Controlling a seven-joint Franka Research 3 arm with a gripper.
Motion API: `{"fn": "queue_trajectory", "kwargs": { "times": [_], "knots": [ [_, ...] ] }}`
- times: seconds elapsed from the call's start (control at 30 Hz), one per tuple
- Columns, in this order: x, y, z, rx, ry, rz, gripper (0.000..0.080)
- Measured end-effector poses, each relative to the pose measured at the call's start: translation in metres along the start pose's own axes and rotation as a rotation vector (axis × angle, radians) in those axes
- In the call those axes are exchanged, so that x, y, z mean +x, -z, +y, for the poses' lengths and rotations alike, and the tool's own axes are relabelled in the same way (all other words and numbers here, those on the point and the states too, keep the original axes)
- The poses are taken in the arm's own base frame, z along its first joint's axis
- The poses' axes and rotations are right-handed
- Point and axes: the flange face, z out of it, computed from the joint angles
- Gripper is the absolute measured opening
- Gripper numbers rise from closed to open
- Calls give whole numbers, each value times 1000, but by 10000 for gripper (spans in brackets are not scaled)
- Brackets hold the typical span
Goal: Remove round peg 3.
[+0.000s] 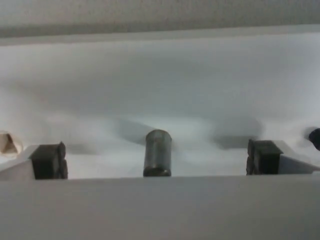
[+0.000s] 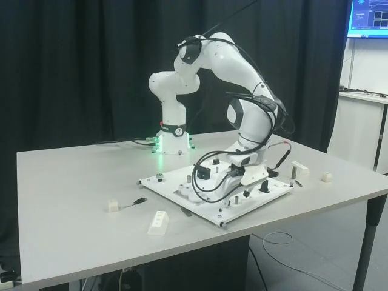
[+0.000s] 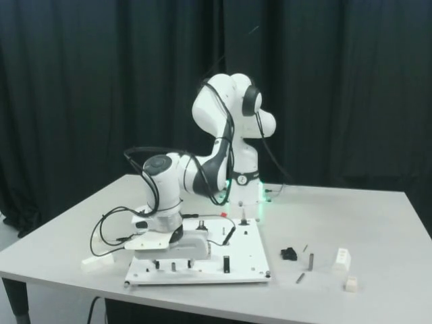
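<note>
A dull grey metal peg (image 1: 157, 153) is showing a brushed, faintly shiny side. The fingers' black pads (image 1: 49, 161) are looking like matt rubber. The white board (image 2: 176, 182) is appearing smooth and matt, like plastic. The arm's white shell (image 2: 233, 60) is gleaming, glossy plastic. The grey desk (image 2: 66, 182) is looking smooth and matt. Black cloth curtains (image 3: 81, 81) are hanging in soft folds.

- My wrist view is dim and soft: the short grey round metal peg (image 1: 157, 153) looks blurry and throws faint shadows on the flat white board (image 1: 160, 90).
- Both room views are evenly lit, with black curtains (image 3: 81, 81) and a green glow at my base (image 2: 159, 144).
</note>
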Motion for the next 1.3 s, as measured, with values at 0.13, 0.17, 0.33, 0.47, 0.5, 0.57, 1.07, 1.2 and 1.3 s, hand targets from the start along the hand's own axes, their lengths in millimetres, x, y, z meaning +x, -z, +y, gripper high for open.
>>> {"fn": "queue_trajectory", "kwargs": {
  "times": [0.13,0.17,0.33,0.47,0.5,0.57,1.07,1.2,1.3],
  "knots": [
    [0,-2,0,-8,5,9,800],
    [0,-2,0,-10,6,11,800],
    [0,-4,0,-12,0,15,800],
    [-1,-5,0,-13,-18,16,800],
    [-1,-5,0,-13,-21,16,800],
    [-2,-6,0,-15,-22,16,522],
    [-5,-4,-6,-41,-34,28,108],
    [-6,-3,-6,-43,-32,31,108],
    [-7,-2,-5,-43,-32,31,109]
  ]
}}
